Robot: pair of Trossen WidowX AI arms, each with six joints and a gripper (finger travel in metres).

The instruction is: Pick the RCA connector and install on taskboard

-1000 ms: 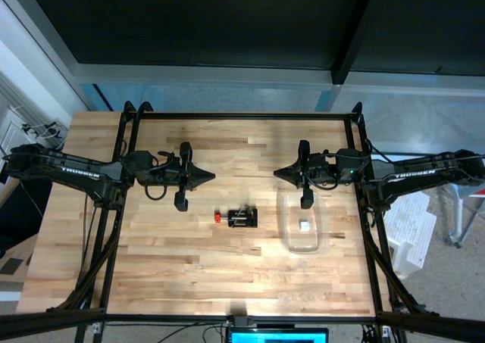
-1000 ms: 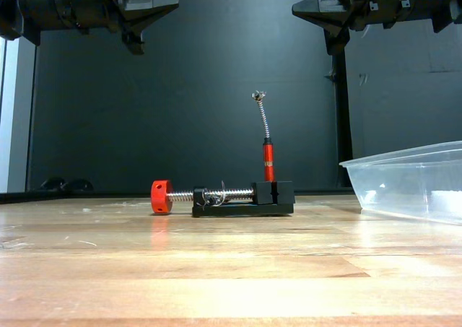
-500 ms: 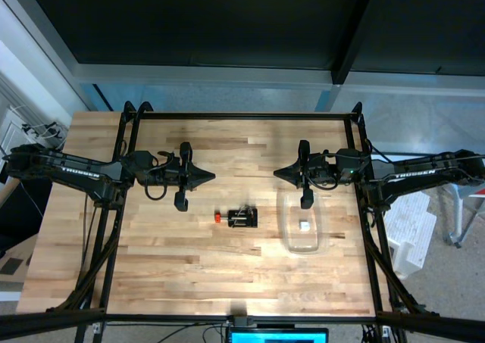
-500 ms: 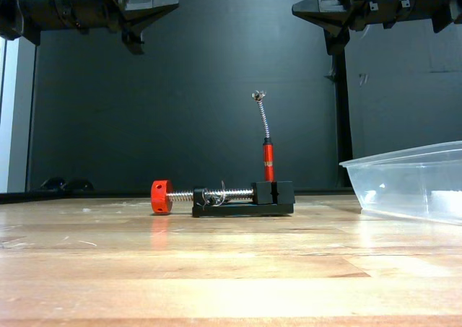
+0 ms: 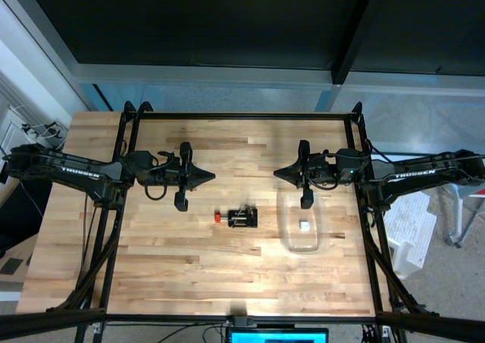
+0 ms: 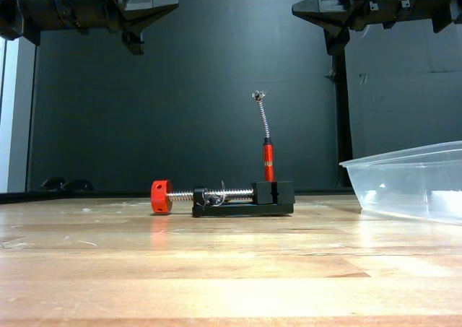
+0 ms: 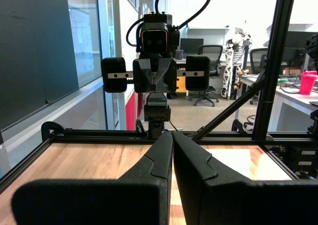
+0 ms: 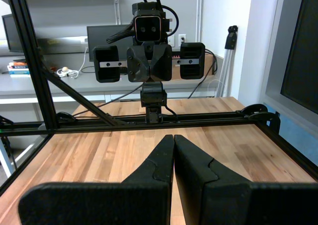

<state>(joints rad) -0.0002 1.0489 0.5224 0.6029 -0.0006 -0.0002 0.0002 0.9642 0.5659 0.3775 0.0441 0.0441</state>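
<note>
Both aloft with fingers pressed together and empty, left gripper [image 5: 211, 176] and right gripper [image 5: 276, 173] face each other; connector [image 6: 268, 160] stands unheld on the vise [image 6: 243, 198].

The black vise [image 6: 273, 195] lies on the wooden surface [image 6: 216, 269], its red knob [image 6: 161, 196] at the left end of a silver screw [image 6: 184, 195]. On the vise's right block the red connector [image 6: 268, 158] stands upright with nothing gripping it. Its braided cable [image 6: 263, 121] rises from the top and leans a little left to a frayed tip. The clear tray [image 6: 404, 182] sits well to the right of the vise. High above, the left gripper [image 6: 175, 7] and the right gripper [image 6: 294, 11] hang apart from everything below, their tips pointing inward at each other.
</note>
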